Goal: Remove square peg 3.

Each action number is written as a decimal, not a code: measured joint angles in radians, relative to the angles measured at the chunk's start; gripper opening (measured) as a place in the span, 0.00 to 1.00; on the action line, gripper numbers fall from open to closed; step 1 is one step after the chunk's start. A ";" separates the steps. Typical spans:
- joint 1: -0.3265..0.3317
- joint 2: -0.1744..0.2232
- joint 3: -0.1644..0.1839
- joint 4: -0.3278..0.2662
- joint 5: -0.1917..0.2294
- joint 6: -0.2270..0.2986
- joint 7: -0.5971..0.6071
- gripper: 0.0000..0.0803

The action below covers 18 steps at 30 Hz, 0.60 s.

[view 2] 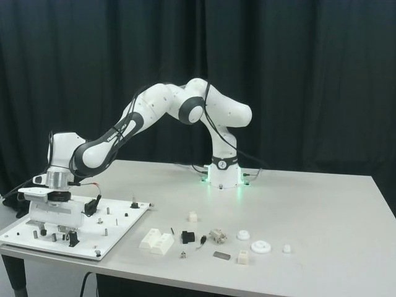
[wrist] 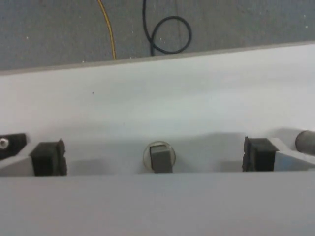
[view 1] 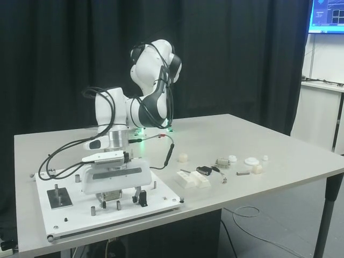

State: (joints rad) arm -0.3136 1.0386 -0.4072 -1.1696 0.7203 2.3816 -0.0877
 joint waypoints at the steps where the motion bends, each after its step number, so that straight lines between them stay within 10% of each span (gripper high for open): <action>1: -0.002 0.001 0.003 0.002 0.000 0.000 -0.002 1.00; 13: -0.022 0.019 0.014 0.031 0.000 0.000 -0.027 1.00; 14: -0.023 0.020 0.015 0.032 0.000 0.000 -0.027 0.76; 18: -0.026 0.023 0.016 0.036 0.000 0.000 -0.029 0.76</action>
State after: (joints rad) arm -0.3398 1.0612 -0.3917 -1.1334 0.7205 2.3815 -0.1170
